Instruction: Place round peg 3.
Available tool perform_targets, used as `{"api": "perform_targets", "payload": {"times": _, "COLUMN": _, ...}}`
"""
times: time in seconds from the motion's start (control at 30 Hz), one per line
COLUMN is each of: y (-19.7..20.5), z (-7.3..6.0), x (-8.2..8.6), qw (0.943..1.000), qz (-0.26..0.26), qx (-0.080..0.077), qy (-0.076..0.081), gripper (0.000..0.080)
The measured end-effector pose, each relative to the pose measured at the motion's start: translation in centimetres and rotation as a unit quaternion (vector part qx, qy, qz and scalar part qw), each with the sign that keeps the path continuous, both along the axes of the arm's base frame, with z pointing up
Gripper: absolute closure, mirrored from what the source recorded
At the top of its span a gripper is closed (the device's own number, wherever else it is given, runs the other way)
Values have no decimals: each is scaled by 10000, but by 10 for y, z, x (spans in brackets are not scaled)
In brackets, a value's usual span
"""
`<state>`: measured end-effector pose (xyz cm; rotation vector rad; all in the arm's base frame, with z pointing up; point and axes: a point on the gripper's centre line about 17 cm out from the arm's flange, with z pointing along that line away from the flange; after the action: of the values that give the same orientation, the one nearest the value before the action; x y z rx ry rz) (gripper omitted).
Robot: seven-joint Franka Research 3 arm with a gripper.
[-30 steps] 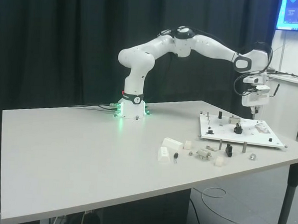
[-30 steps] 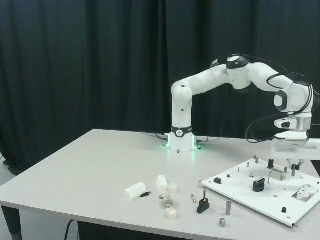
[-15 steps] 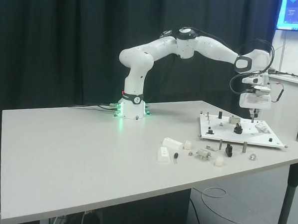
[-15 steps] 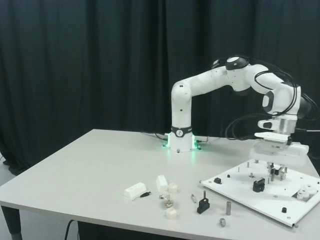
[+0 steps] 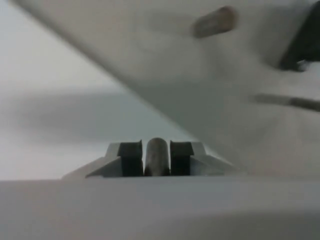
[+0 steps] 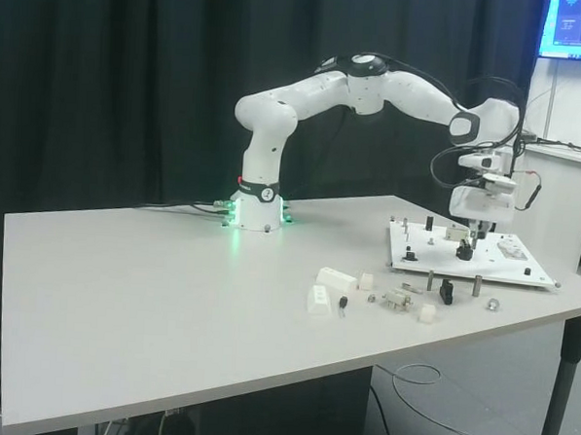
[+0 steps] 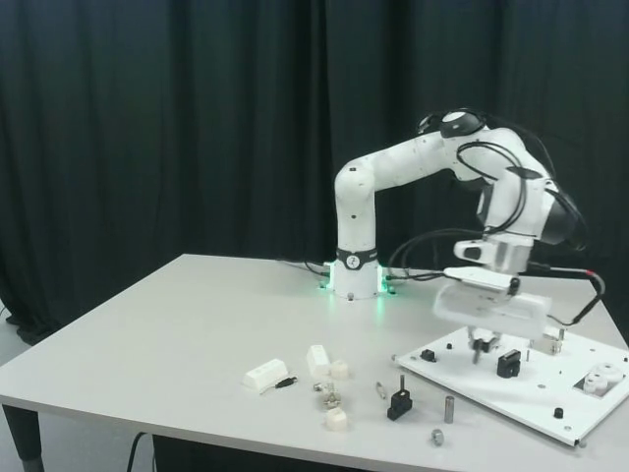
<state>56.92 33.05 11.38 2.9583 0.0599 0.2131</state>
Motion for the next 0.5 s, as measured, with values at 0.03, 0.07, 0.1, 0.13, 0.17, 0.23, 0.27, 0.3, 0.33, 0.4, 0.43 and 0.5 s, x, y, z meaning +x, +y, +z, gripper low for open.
{"api": "perform_targets", "payload": {"times": 0.03, "y": -7, "z": -1, "x": 3, "qw": 10000, "qz": 2, "qx": -13, "qy": 15, "gripper": 688}}
{"api": "perform_targets", "payload": {"times": 0.07, "y": -14, "z": -1, "x": 5, "qw": 10000, "qz": 8, "qx": -25, "qy": 30, "gripper": 688}}
{"api": "perform_targets", "payload": {"times": 0.1, "y": -21, "z": -2, "x": 8, "qw": 10000, "qz": 8, "qx": -34, "qy": 43, "gripper": 688}}
{"api": "perform_targets", "payload": {"times": 0.13, "y": -27, "z": -2, "x": 11, "qw": 10000, "qz": 4, "qx": -39, "qy": 55, "gripper": 688}}
{"api": "perform_targets", "payload": {"times": 0.17, "y": -33, "z": -2, "x": 13, "qw": 10000, "qz": 4, "qx": -42, "qy": 67, "gripper": 688}}
{"api": "perform_targets", "payload": {"times": 0.23, "y": -44, "z": -3, "x": 19, "qw": 10000, "qz": 1, "qx": -35, "qy": 90, "gripper": 688}}
{"api": "perform_targets", "payload": {"times": 0.27, "y": -49, "z": -4, "x": 22, "qw": 9999, "qz": 4, "qx": -22, "qy": 102, "gripper": 688}}
{"api": "perform_targets", "payload": {"times": 0.3, "y": -54, "z": -5, "x": 24, "qw": 9999, "qz": 12, "qx": -3, "qy": 115, "gripper": 688}}
{"api": "perform_targets", "payload": {"times": 0.33, "y": -58, "z": -6, "x": 27, "qw": 9999, "qz": 24, "qx": 24, "qy": 130, "gripper": 688}}
{"api": "perform_targets", "payload": {"times": 0.4, "y": -65, "z": -9, "x": 31, "qw": 9998, "qz": 54, "qx": 82, "qy": 163, "gripper": 688}}
{"api": "perform_targets", "payload": {"times": 0.43, "y": -68, "z": -10, "x": 32, "qw": 9997, "qz": 75, "qx": 113, "qy": 181, "gripper": 688}}
{"api": "perform_targets", "payload": {"times": 0.5, "y": -73, "z": -15, "x": 35, "qw": 9995, "qz": 126, "qx": 179, "qy": 224, "gripper": 688}}
